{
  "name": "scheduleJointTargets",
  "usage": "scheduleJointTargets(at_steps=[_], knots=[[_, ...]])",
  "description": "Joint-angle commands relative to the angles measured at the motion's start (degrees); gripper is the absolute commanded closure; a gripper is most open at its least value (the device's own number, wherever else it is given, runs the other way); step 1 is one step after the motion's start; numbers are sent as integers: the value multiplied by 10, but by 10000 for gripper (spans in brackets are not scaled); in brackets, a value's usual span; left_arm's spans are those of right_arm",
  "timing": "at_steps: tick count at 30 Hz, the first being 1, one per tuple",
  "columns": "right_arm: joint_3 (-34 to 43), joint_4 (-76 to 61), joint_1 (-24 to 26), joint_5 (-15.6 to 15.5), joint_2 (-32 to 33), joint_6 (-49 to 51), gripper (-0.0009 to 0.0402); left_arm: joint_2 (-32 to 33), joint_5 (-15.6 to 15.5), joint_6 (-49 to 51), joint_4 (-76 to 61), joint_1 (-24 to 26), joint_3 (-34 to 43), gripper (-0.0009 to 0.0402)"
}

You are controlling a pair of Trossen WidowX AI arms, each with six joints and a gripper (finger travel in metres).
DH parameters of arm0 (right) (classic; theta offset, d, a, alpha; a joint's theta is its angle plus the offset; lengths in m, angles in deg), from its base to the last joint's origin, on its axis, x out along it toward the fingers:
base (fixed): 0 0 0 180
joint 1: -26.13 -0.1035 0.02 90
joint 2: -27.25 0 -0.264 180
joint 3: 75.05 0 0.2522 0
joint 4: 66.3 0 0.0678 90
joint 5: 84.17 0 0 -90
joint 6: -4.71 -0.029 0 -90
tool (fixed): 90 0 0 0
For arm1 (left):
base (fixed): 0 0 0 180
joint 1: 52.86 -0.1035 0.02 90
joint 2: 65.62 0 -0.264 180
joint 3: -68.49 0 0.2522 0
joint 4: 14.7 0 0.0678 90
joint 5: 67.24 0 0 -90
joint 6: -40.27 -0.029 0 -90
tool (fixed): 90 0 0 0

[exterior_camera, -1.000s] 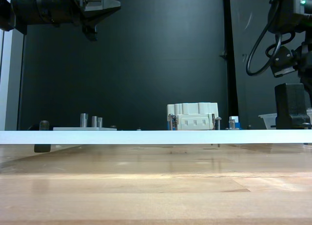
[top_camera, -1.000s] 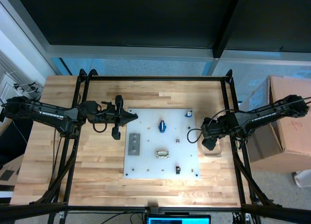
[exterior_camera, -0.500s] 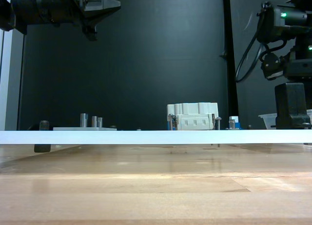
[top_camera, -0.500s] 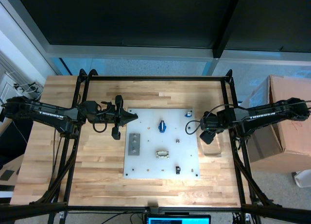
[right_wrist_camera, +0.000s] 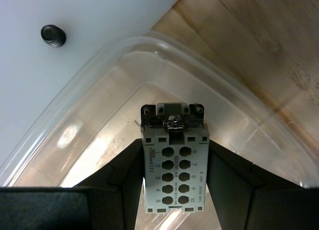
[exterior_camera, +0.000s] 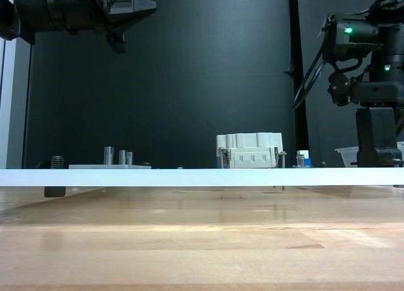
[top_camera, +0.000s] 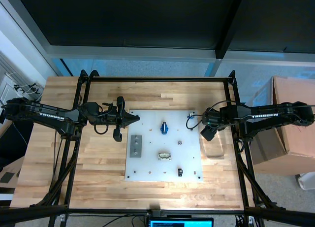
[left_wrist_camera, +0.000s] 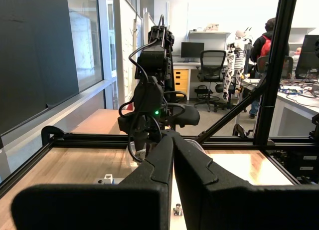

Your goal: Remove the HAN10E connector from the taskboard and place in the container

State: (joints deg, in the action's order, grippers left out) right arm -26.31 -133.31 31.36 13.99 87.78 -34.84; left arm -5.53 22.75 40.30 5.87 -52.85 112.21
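Shifting above container (right_wrist_camera: 104, 100), right tool (top_camera: 207, 134) clasping connector (right_wrist_camera: 174, 160); left tool (top_camera: 134, 118) unmoved.

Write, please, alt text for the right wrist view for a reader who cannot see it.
The right gripper holds the HAN10E connector over a clear container on the table, beside the board's corner with a black screw. The left gripper, outside this view, hangs near the board's far-left corner.

— What finishes do you see?
— Matt black on your left gripper (left_wrist_camera: 172, 136) and right gripper (right_wrist_camera: 174, 185). Your HAN10E connector (right_wrist_camera: 174, 162) is matt grey plastic, its screw (right_wrist_camera: 174, 123) metal; the container (right_wrist_camera: 144, 38) clear glossy plastic; the table (right_wrist_camera: 259, 40) grained wood.
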Motion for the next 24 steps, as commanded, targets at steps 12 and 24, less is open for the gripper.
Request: scheduleJointTargets(at_steps=[12, 24], knots=[[0, 4, 21, 0, 0, 10, 393, 0, 0, 0, 0, 0, 0, 393], [0, 9, 23, -1, 0, 11, 312, 0, 0, 0, 0, 0, 0, 393]])
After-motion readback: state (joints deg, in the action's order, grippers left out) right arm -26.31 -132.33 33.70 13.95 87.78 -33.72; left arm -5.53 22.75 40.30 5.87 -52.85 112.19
